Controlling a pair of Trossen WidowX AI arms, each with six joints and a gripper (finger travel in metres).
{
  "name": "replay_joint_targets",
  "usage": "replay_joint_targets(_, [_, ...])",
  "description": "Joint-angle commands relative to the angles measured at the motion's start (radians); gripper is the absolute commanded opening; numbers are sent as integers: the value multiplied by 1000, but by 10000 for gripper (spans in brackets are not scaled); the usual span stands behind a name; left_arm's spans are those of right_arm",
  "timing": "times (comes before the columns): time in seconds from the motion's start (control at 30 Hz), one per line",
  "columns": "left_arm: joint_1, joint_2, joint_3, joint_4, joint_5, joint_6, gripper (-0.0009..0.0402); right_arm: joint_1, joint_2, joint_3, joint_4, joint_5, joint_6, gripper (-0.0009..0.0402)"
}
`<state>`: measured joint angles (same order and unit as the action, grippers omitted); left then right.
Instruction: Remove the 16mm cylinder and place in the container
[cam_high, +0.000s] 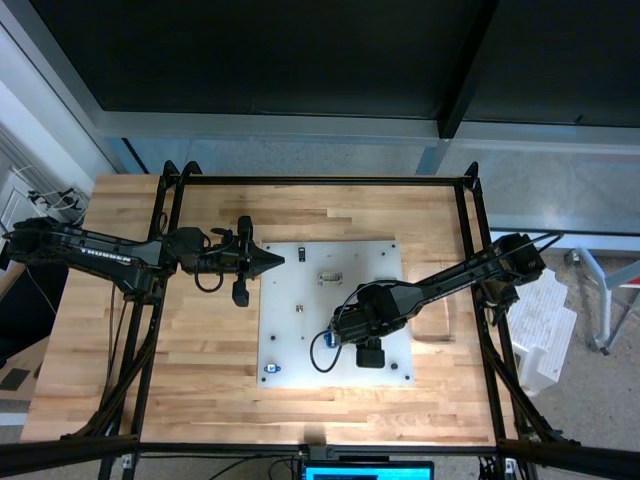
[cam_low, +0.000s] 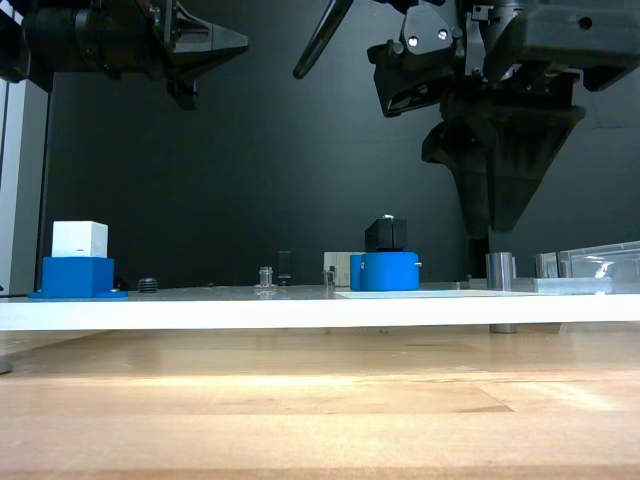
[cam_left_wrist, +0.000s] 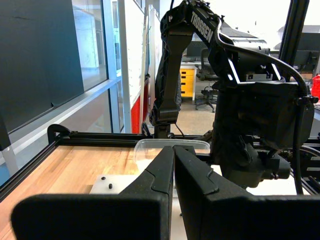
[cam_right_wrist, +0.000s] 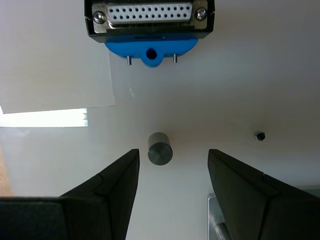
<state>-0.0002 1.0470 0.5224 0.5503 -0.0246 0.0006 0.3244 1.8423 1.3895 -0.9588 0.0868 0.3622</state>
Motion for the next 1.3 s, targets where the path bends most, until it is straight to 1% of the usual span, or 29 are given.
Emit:
replay_joint_targets(0.03, [0, 0, 0, 0, 0, 0, 0, 2, 0, -8, 10, 0, -1, 157])
replay_joint_targets(0.37, [0, 0, 0, 0, 0, 0, 0, 5, 0, -23, 18, 0, -4, 58])
replay_joint_targets(0.63, [0, 0, 0, 0, 0, 0, 0, 6, 0, -34, 31, 0, -4, -1])
replay_joint_targets(0.77, [0, 0, 0, 0, 0, 0, 0, 8, 0, -34, 31, 0, -5, 5])
replay_joint_targets(1.0, [0, 0, 0, 0, 0, 0, 0, 8, 0, -42, 40, 0, -4, -1])
replay_joint_targets(1.3, [0, 0, 0, 0, 0, 0, 0, 10, 0, -79, 92, -2, -3, 0])
